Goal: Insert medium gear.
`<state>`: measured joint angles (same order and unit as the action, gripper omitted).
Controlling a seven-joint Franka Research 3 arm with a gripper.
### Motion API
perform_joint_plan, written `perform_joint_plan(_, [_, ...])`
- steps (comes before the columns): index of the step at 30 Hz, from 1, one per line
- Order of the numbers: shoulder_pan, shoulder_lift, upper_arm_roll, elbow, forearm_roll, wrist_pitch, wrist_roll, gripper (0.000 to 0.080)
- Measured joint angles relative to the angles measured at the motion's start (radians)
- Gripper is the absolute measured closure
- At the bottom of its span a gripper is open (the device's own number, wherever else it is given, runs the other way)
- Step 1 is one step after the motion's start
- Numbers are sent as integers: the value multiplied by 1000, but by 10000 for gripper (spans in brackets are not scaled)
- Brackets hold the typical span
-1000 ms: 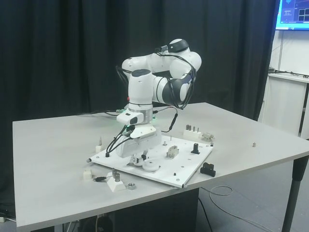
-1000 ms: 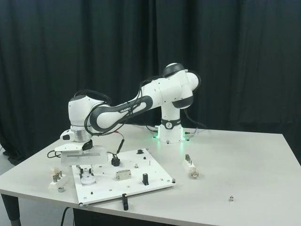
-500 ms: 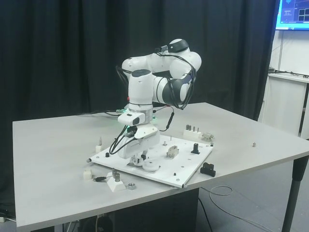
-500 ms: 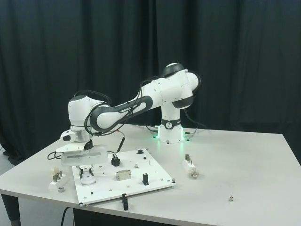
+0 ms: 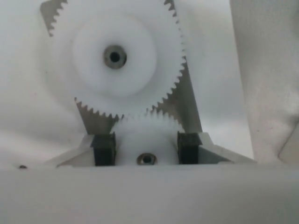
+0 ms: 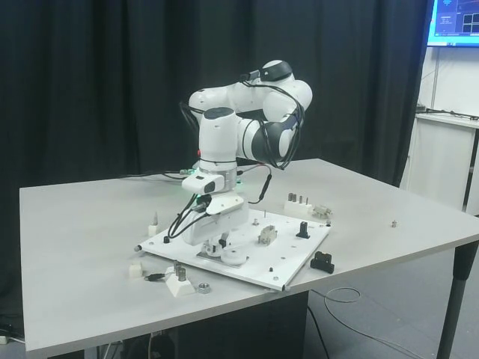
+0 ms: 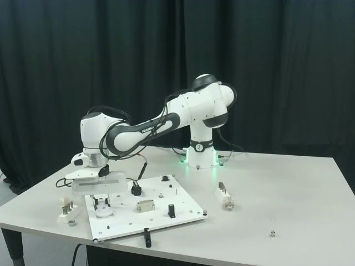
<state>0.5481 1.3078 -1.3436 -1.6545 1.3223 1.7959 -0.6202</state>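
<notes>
In the wrist view the white medium gear (image 5: 146, 135) sits between my two black fingertips, its teeth meshing with the white large gear (image 5: 114, 56) beside it. A metal peg shows through the centre hole of each gear. My gripper (image 5: 146, 149) is shut on the medium gear, with one pad against each side. In the room views my gripper (image 6: 219, 241) (image 7: 101, 200) points straight down over the near-left part of the white assembly board (image 6: 299, 247) (image 7: 183, 208), just above the large gear (image 6: 233, 256). The medium gear is hidden there by the hand.
The board also carries a grey metal block (image 6: 267, 235), black clips (image 6: 302, 229) and small pegs. A black part (image 6: 322, 261) lies at its front corner. A white holder with pegs (image 6: 179, 281), a nut (image 6: 202, 287) and a small white block (image 6: 135, 270) rest on the grey table.
The hand has lifted and shifted slightly over the gears since a second ago. It has stayed put over the last half second.
</notes>
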Motion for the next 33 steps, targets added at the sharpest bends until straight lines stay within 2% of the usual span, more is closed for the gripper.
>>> perform_joint_plan(5, [0, 0, -2, 6, -11, -4, 68, 522])
perform_joint_plan(9, [2, 0, -17, 23, -49, -27, 155, 522])
perform_joint_plan(14, [2, 0, -54, 58, -96, -70, 227, 522])
perform_joint_plan(15, [2, 0, -61, 64, -102, -77, 234, 76])
perform_joint_plan(20, [2, 0, -91, 84, -126, -91, 258, 76])
perform_joint_plan(21, [2, 0, -95, 85, -128, -92, 260, 18])
perform_joint_plan(23, [1, 0, -100, 85, -131, -92, 263, 18])
perform_joint_plan(33, [-18, 13, -96, 80, -134, -91, 276, 3])
